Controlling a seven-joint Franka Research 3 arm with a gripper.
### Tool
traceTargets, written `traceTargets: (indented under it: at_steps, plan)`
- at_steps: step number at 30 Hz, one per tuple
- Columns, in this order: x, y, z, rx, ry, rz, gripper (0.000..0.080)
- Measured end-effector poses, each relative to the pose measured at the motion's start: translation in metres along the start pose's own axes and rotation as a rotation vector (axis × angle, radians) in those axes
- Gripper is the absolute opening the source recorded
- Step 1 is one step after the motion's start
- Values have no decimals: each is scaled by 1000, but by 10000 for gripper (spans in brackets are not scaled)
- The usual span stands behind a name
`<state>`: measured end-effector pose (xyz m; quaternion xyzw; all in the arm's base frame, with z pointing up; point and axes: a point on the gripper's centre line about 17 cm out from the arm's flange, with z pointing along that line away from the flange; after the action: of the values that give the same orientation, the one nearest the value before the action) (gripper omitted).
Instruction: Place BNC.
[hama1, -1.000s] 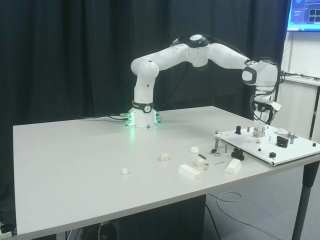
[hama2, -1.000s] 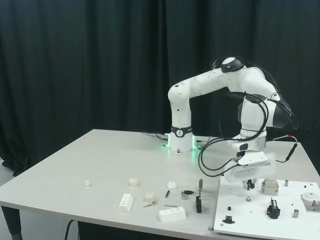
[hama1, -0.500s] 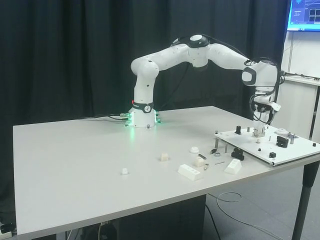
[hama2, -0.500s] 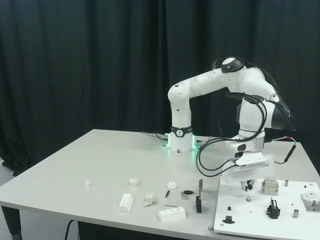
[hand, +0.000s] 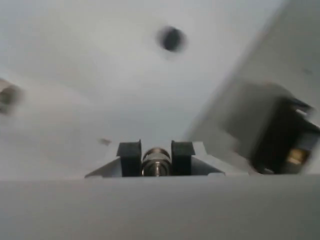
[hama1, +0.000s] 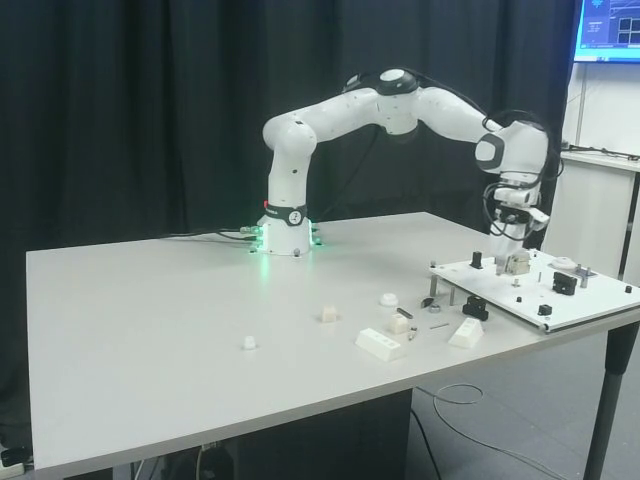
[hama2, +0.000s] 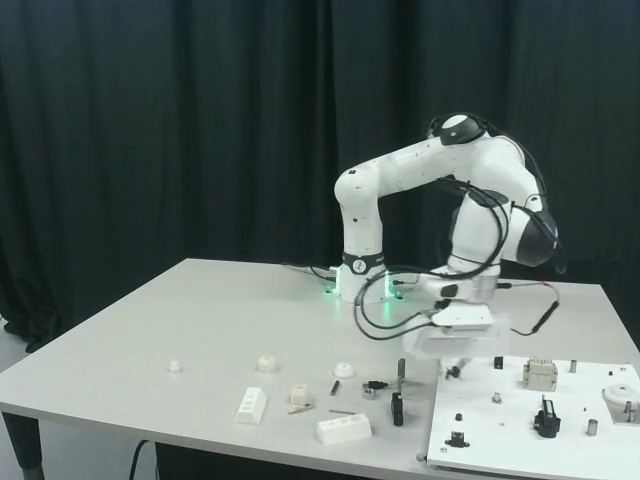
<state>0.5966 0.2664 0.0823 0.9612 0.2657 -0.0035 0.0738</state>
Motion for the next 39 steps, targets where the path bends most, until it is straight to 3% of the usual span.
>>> traceTargets:
  at_steps: [10,21,27,39]
  plan:
    - [-34,69,7,-52,-40,-1,121]
    - [-67,132,26,-78,-47,88,121]
    - [-77,151,39,-58,-36,140,121]
    - [-92,161,66,21,-9,241,121]
